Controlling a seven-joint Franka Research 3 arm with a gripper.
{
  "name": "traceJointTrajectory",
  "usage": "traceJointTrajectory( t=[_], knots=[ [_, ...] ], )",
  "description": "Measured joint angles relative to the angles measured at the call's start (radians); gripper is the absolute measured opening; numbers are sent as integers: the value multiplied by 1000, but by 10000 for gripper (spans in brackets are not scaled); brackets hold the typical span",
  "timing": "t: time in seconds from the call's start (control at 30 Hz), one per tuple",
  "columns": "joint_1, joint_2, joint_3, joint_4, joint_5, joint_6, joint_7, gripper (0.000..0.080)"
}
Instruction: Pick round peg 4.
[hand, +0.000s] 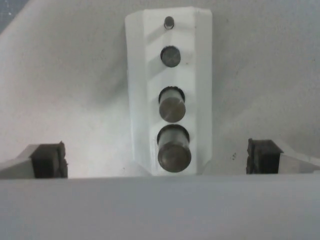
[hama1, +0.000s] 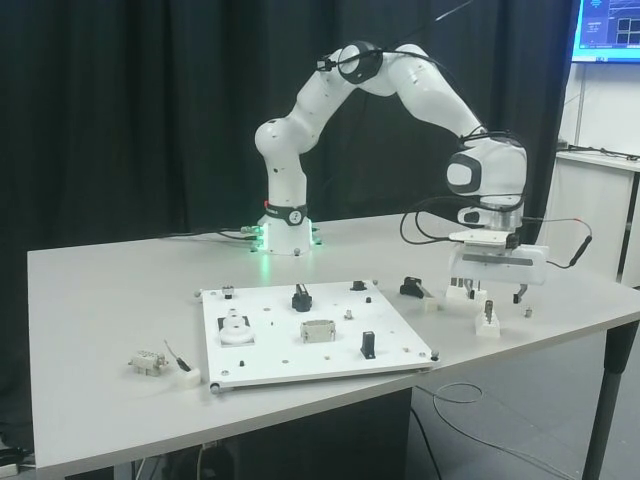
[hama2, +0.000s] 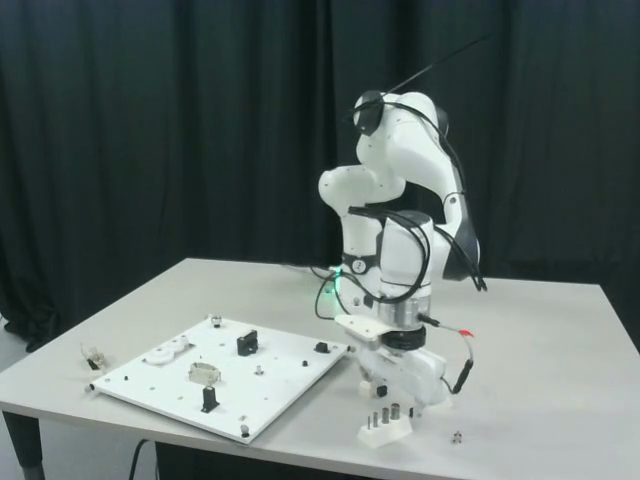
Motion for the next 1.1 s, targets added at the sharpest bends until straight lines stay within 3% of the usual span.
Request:
traceJointTrajectory(
  t=[0.77,0.8,1.07,1.1],
  knots=[
    [-15,11,12,-1,-1,0,-38,800],
    [-15,12,12,-2,-1,0,-39,532],
    [-18,13,12,-7,-2,0,-41,532],
    [-18,13,12,-8,-2,0,-42,224]
  ],
)
